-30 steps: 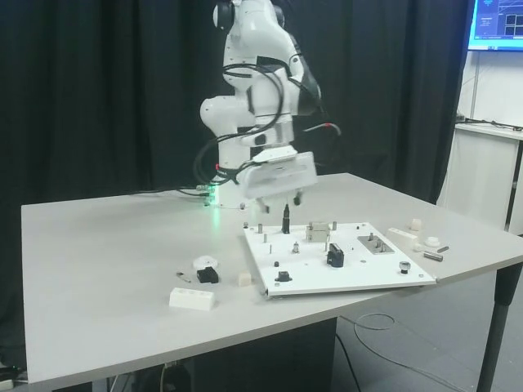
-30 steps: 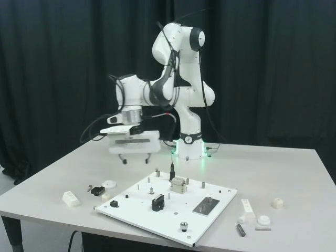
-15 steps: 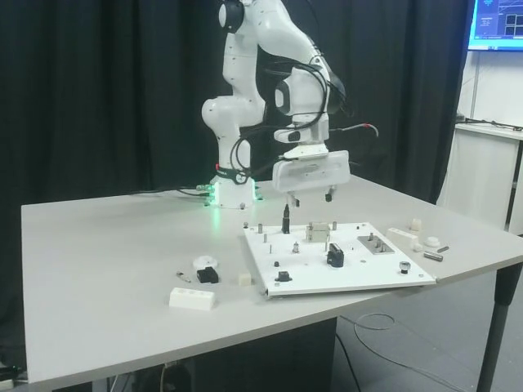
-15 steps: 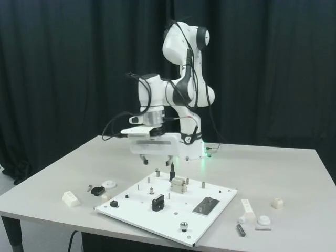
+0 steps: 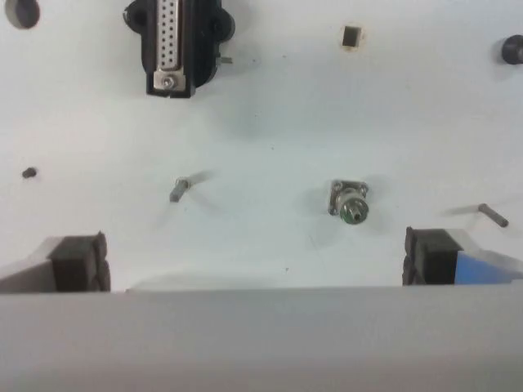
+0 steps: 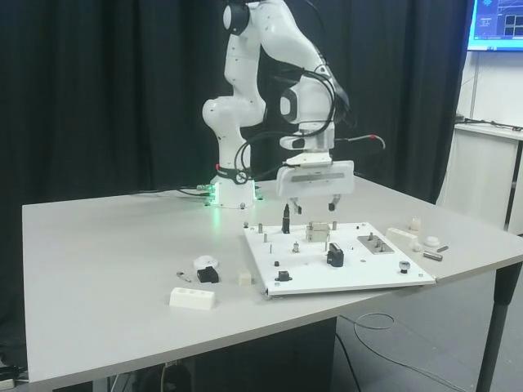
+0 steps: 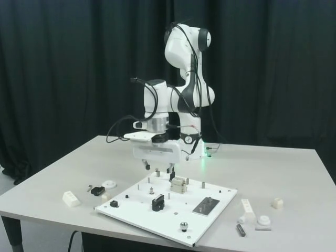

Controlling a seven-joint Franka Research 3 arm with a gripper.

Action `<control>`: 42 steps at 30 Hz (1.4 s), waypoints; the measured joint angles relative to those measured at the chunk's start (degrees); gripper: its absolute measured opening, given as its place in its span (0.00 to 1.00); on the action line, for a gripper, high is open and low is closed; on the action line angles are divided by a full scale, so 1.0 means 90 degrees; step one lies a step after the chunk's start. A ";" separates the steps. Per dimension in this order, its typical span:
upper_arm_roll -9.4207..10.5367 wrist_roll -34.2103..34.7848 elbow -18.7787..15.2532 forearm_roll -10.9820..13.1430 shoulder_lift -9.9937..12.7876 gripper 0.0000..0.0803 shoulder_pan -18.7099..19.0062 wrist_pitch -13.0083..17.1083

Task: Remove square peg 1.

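On the left of the grey table (image 6: 106, 245) lie a white block (image 6: 192, 299) and a few small loose parts, well apart from the work. In the middle sits the white board (image 6: 359, 273) with its fittings, and the end effector (image 6: 314, 202) hangs above its far edge, fingers spread wide with nothing between them. The wrist view shows a black connector (image 5: 178, 42), a thin pin (image 5: 178, 189), a round metal socket (image 5: 350, 202) and a small square peg (image 5: 352, 36) seated in the board. I judge this peg is the target, though it bears no label. No grasp is made yet; descent, gripping and lifting all remain.
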 joint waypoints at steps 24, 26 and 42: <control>0.0204 0.0606 0.0001 0.0008 0.0657 1.00 0.0163 0.0622; 0.0217 0.0633 0.0001 0.0008 0.0706 1.00 0.0163 0.0645; 0.0373 0.0774 0.0001 0.0009 0.1087 1.00 0.0164 0.0995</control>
